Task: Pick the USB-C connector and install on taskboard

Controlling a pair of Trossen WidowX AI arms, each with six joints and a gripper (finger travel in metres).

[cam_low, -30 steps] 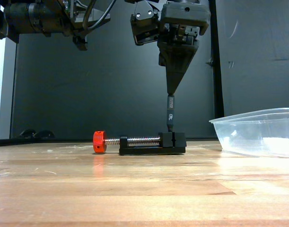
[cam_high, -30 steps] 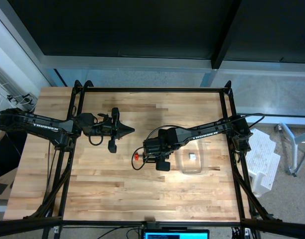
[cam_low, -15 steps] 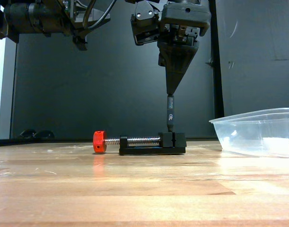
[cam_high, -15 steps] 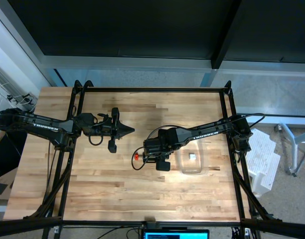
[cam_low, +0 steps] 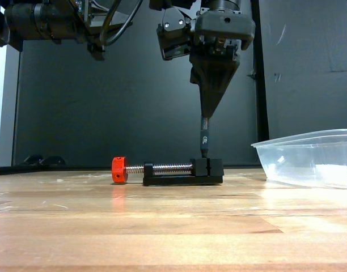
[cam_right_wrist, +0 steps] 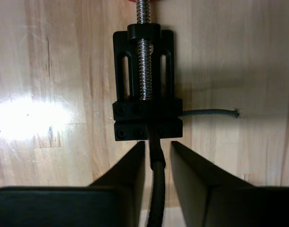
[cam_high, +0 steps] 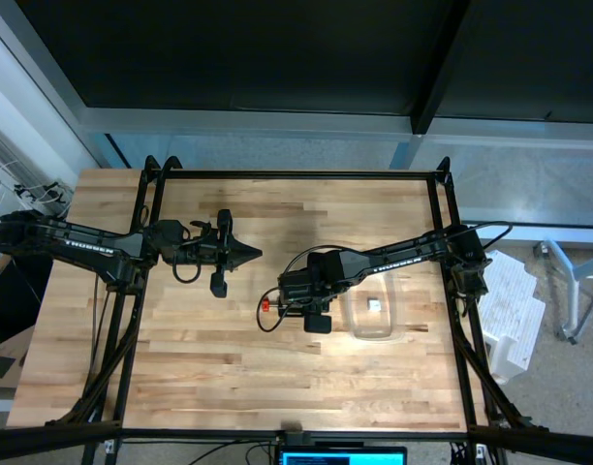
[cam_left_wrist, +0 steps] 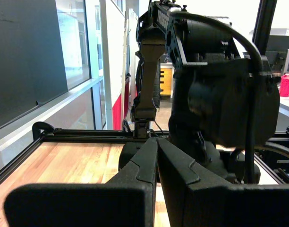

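Note:
The taskboard (cam_low: 183, 171) is a small black block with a threaded screw and an orange-red knob (cam_low: 119, 169), lying on the wood. In the high view, only the orange-red knob (cam_high: 265, 305) peeks out beside the right arm. My right gripper (cam_low: 204, 115) points straight down over the block's right end, shut on the USB-C connector (cam_low: 204, 137). The connector hangs upright with its tip at the block's top. In the right wrist view the connector (cam_right_wrist: 156, 156) runs between the fingers (cam_right_wrist: 133, 171) to the taskboard (cam_right_wrist: 145, 109). My left gripper (cam_left_wrist: 157, 144) is shut and parked high over the table's left (cam_high: 246, 254).
A clear plastic tray (cam_low: 287, 153) stands right of the block and holds a small white square piece (cam_high: 374, 303). A thin braided cord (cam_right_wrist: 210, 113) sticks out of the block's side. Black frame rails run along the table's edges.
My right gripper has eased down slightly with the connector, whose tip stays at the block's top. The left arm has not moved.

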